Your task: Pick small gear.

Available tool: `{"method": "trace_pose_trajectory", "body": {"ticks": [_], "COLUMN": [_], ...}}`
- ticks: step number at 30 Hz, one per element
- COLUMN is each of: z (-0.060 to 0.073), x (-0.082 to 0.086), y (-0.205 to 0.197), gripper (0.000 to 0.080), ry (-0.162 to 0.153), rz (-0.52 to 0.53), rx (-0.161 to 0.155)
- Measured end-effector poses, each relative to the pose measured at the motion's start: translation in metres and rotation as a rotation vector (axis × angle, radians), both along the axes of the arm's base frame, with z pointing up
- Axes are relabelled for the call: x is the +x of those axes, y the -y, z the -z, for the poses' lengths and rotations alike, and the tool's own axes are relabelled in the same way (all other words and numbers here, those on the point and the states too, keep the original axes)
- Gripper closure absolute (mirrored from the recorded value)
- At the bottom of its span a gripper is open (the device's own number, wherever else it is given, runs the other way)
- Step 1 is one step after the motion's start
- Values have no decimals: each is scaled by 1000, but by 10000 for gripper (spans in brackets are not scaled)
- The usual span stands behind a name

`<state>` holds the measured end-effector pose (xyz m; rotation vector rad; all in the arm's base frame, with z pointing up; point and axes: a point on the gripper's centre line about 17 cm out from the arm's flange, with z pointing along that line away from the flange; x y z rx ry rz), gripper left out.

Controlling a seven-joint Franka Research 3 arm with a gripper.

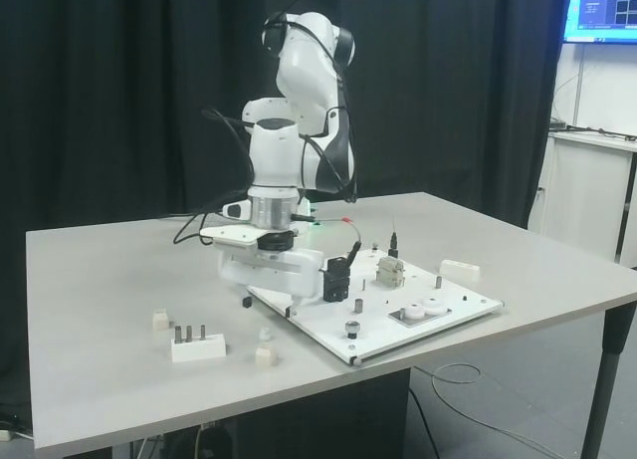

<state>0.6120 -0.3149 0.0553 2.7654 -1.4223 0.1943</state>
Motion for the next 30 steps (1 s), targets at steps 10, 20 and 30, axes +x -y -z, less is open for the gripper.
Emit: {"method": "trace_pose_trajectory", "body": {"ticks": [10,20,30], "z": [11,23,35], "x": [-7,-9,-12], "y": [13,12,7], "gripper": [3,3,3], "ry": [0,-5,-22], "rz": [4,-18,-46], "rx": [-4,6,10]}}
